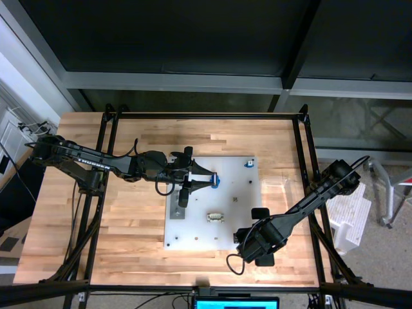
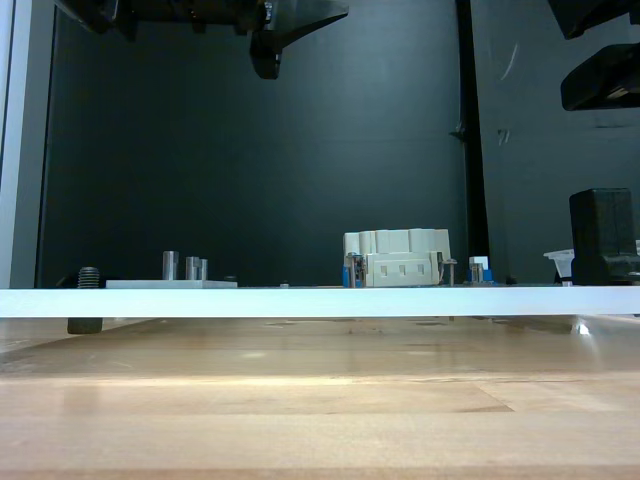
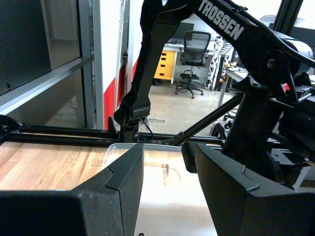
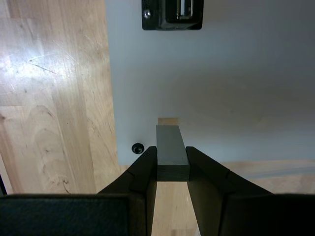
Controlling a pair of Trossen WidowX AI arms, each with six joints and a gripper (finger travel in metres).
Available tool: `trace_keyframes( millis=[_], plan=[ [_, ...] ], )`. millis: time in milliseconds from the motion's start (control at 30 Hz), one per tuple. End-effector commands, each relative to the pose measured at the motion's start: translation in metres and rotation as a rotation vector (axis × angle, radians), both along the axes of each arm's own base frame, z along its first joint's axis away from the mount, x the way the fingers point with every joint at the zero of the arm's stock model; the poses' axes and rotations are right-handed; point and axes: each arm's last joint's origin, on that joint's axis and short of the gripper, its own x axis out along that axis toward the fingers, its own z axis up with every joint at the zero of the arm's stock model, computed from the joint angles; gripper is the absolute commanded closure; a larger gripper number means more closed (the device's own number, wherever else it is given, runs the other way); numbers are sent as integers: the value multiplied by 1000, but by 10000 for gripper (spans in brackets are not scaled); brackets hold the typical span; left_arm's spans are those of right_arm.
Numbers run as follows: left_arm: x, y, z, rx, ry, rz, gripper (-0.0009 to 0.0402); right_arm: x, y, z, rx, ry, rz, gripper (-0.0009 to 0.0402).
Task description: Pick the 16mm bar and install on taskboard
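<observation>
Only one word readable: "TROSSEN", in white capital letters, printed along a black link of the right arm [image 3: 221,19], seen in the left wrist view and running slantwise with the link. On the lit screen [image 1: 236,302] at the table's near edge, marks too small to read. On the white stack [image 1: 347,215] beyond the table's right edge, only fine lines, not readable.

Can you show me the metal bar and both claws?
16mm bar [image 4: 171,140]: right wrist view, top face, held over the taskboard [image 4: 231,78] edge.
right gripper [image 4: 172,160]: right wrist view, between fingertips, shut on the bar.
left gripper [image 3: 167,164]: left wrist view, between open fingertips, above the taskboard.
</observation>
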Motion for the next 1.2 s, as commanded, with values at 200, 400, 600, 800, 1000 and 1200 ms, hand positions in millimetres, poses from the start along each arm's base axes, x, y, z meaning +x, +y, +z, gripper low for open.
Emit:
trace_keyframes(
  millis=[200,400,600,800,1000,1200],
  plan=[
    [0,0,0,0,0,0,253,-1,0,0,-6,-4,10,393],
    [0,0,0,0,0,0,253,-1,0,-2,-11,-2,13,393],
    [0,0,0,0,0,0,253,-1,0,-3,-11,-4,21,393],
    [0,0,0,0,0,0,253,-1,0,-3,-18,-6,25,393],
    [0,0,0,0,0,0,253,-1,0,-3,-16,-9,25,393],
    [0,0,0,0,0,0,253,-1,0,-6,-11,-15,27,393]
  ],
)
